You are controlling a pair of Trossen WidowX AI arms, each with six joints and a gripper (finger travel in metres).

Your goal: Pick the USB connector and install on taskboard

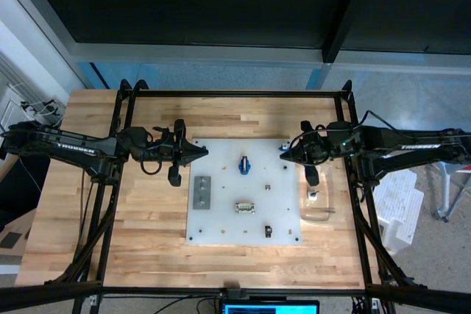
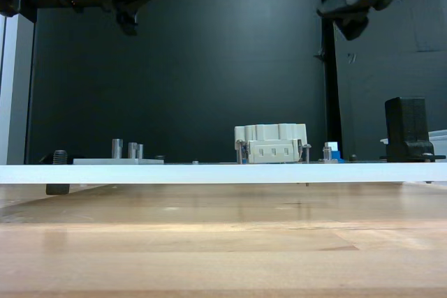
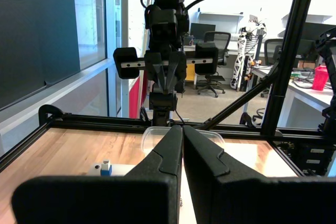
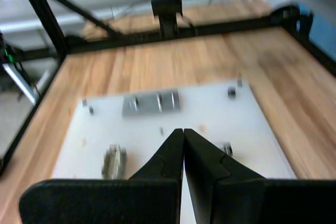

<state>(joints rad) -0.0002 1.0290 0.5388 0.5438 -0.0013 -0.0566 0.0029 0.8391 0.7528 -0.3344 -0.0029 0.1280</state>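
Hovering high over the taskboard (image 1: 221, 218), both grippers are noted above its far corners, tips turned inward toward each other. The left gripper (image 1: 200, 154) is recorded with fingers pressed together and nothing between them. The right gripper (image 1: 284, 154) is likewise drawn together and empty, as its wrist view shows.

The USB connector (image 1: 312, 198) is not made out with certainty. It is judged to be the tiny dark spot touching or just beside the small white piece (image 1: 315, 195) in the clear tray (image 1: 324, 220). Its long axis cannot be told.

Relation that matters: the tray is found below the right gripper, behind its tips, back toward that arm's own base and off toward the near edge of the surface. The left gripper is kept well apart from the tray, with the whole board between. The right arm is judged the nearer and the likelier one for the pick.

Step in hand is judged to be the approach, with no grasp made yet. For the next move the right gripper would have to be opened, drawn back, turned downward and lowered into the tray. The small black socket (image 1: 268, 231), low and toward the near edge from both grippers, is taken as the likely seat.
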